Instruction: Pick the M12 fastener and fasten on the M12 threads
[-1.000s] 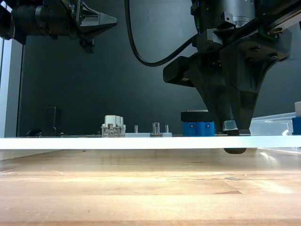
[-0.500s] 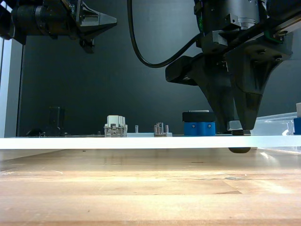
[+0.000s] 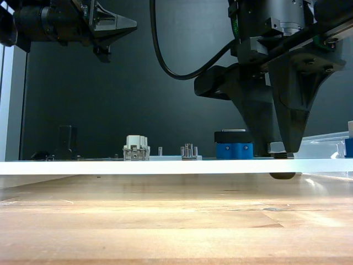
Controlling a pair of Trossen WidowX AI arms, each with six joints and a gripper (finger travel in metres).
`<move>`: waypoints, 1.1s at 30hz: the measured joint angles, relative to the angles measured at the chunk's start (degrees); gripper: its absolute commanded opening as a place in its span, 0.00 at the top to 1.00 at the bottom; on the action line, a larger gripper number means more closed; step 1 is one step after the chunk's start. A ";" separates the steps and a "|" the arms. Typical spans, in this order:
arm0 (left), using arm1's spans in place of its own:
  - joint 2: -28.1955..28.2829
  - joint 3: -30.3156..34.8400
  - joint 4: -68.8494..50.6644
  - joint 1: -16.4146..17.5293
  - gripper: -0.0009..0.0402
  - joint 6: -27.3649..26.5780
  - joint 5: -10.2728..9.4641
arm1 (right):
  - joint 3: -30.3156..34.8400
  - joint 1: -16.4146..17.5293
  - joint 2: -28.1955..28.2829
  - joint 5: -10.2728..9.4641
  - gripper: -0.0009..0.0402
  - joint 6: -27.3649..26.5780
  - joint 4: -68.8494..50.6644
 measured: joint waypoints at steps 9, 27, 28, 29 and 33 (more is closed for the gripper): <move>0.00 0.00 0.00 0.00 0.98 0.00 0.00 | 0.00 0.33 -2.19 -0.81 0.59 0.00 -0.24; 0.00 0.00 -0.02 0.00 0.98 0.02 0.02 | 0.02 0.55 -8.17 -1.18 0.59 -57.99 -5.09; 0.00 -0.02 -0.02 0.00 0.98 0.00 0.00 | 0.02 0.59 -8.17 -1.18 0.59 -59.89 -5.09; -0.02 0.00 -0.02 0.00 0.98 0.00 0.00 | 0.02 0.59 -8.15 -1.14 0.59 -62.23 -5.11; 0.00 -0.02 0.00 0.00 0.98 0.02 0.00 | -0.17 0.59 -7.89 1.33 0.59 -80.74 -6.08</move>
